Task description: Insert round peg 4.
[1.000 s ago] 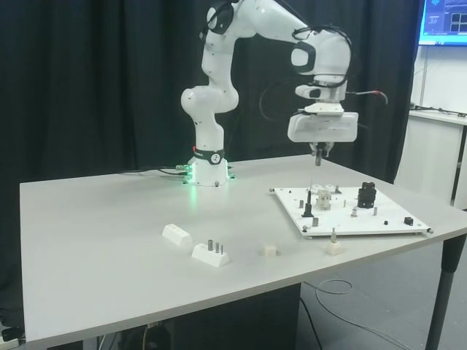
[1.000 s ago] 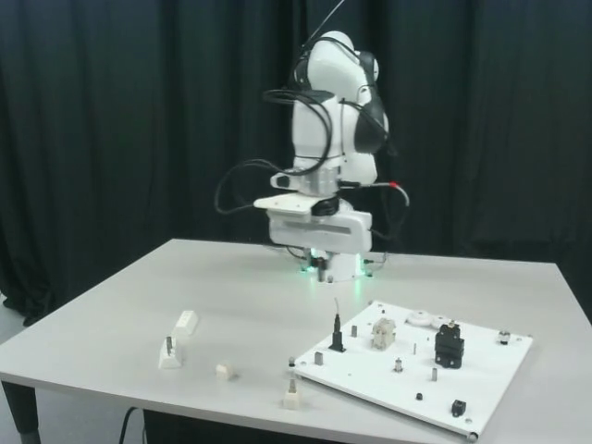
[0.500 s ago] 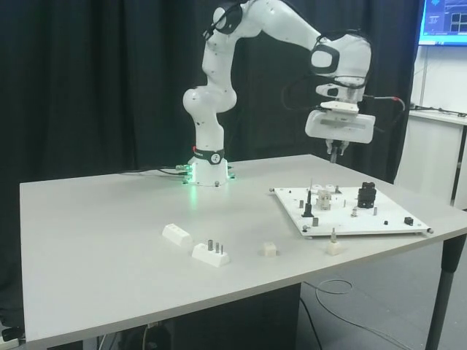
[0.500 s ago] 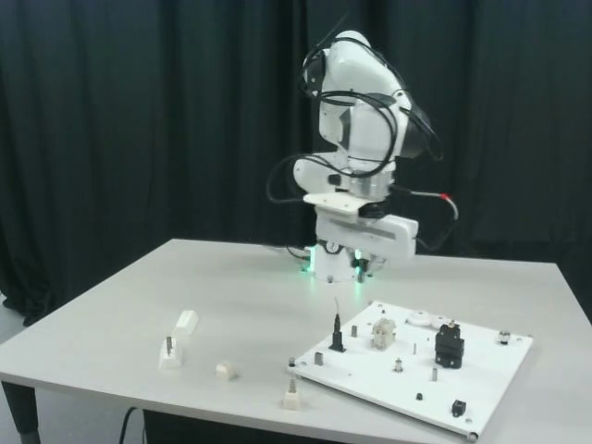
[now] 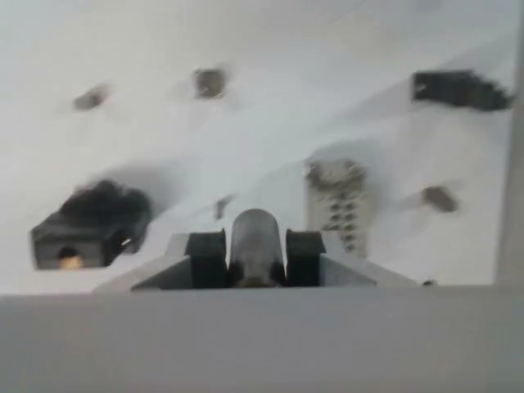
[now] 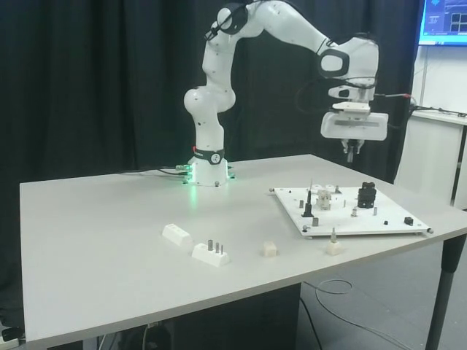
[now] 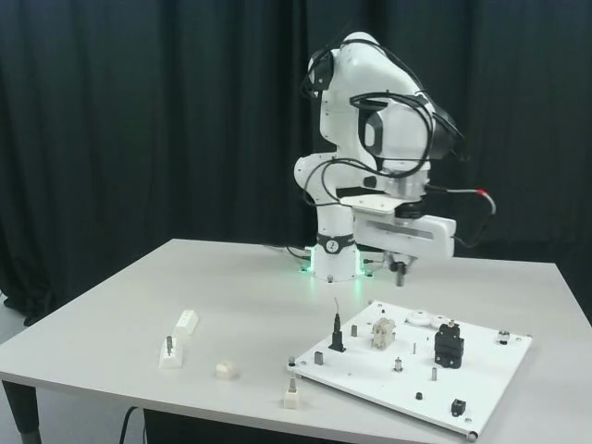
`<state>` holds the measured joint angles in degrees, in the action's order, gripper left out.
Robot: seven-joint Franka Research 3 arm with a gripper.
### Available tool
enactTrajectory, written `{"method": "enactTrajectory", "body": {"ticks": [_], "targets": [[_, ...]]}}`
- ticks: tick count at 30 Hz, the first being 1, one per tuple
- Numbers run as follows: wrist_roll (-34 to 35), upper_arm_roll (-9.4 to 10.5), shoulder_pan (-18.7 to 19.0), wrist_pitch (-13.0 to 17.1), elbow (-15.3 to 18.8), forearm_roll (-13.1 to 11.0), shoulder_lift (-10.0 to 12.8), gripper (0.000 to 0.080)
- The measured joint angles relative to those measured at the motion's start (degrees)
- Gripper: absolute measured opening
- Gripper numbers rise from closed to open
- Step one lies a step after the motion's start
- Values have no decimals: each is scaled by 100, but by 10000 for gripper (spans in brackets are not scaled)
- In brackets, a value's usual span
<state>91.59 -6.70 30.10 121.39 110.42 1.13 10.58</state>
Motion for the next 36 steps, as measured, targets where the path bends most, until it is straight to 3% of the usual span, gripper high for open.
{"method": "enactTrajectory", "body": {"ticks": [13,24,36], "targets": [[683,392,382,514,417,13,42,152],[1037,410,771,851,568,223,217,152],[886,414,867,1300,758,230,428,152]]}}
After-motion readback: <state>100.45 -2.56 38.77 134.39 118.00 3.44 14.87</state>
